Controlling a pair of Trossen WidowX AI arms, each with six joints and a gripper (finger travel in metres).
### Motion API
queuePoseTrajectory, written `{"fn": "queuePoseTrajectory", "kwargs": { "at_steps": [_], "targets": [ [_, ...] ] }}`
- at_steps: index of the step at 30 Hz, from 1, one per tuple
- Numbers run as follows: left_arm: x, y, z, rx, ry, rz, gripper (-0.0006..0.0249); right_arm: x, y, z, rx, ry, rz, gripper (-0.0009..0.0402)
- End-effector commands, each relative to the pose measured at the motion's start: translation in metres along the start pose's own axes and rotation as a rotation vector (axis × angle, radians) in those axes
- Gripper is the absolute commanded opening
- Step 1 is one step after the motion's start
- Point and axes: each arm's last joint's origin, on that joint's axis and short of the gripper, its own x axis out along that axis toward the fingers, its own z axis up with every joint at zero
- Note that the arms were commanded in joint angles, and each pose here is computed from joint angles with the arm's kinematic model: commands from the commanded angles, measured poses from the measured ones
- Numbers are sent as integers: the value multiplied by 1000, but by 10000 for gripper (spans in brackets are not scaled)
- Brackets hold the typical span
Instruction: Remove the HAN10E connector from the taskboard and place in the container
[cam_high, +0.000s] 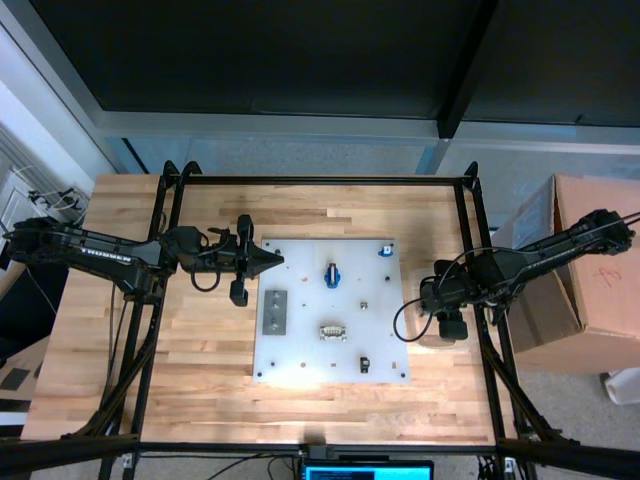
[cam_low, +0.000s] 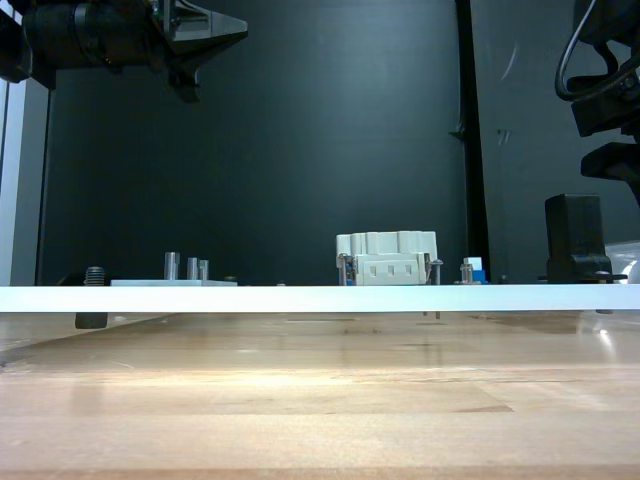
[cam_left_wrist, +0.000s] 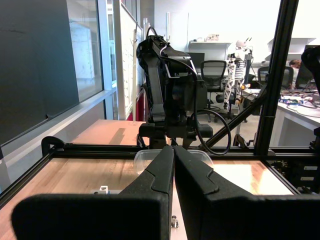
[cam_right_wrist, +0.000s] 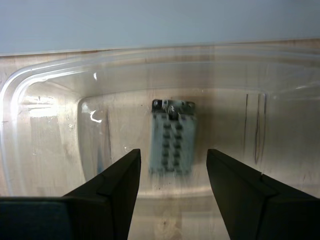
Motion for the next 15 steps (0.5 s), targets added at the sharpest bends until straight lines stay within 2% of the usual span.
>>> {"fn": "queuePoseTrajectory", "kwargs": {
  "at_steps": [1, 7, 9, 15],
  "targets": [
    [0, 0, 0, 0, 0, 0, 0, 0, 0, 0, 0, 1, 0, 206],
    [0, 0, 0, 0, 0, 0, 0, -2, 0, 2, 0, -9, -2, 218],
    [0, 0, 0, 0, 0, 0, 0, -5, 0, 3, -1, -20, -19, 216],
    [0, 0, 0, 0, 0, 0, 0, -26, -2, 13, -5, -62, -23, 193]
  ]
}}
